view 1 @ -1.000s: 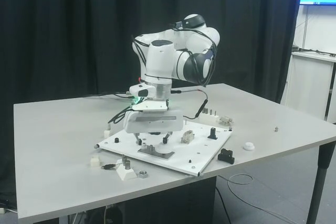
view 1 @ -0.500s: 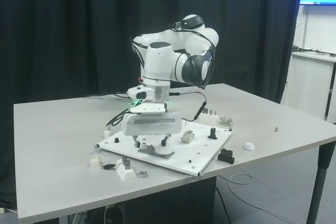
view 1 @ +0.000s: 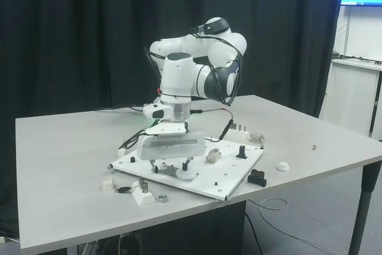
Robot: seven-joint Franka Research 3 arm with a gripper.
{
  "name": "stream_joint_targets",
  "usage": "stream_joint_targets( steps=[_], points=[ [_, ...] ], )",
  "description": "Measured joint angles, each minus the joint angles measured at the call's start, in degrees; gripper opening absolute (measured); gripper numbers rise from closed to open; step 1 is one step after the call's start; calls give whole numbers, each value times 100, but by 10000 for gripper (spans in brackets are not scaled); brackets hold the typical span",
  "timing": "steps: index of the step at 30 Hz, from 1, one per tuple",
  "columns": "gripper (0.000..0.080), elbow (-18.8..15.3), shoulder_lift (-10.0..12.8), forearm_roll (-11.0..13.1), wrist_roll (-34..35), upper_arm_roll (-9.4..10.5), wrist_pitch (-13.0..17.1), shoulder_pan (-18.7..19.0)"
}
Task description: Insert large gear.
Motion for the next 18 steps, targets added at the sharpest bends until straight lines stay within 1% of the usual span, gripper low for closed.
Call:
stream_joint_targets(
  steps=[12, 18],
  points=[
    [800, 96, -14, -2, 11, -23, -11, -7],
    [800, 193, -62, -9, 135, -110, -154, 6]
  ],
)
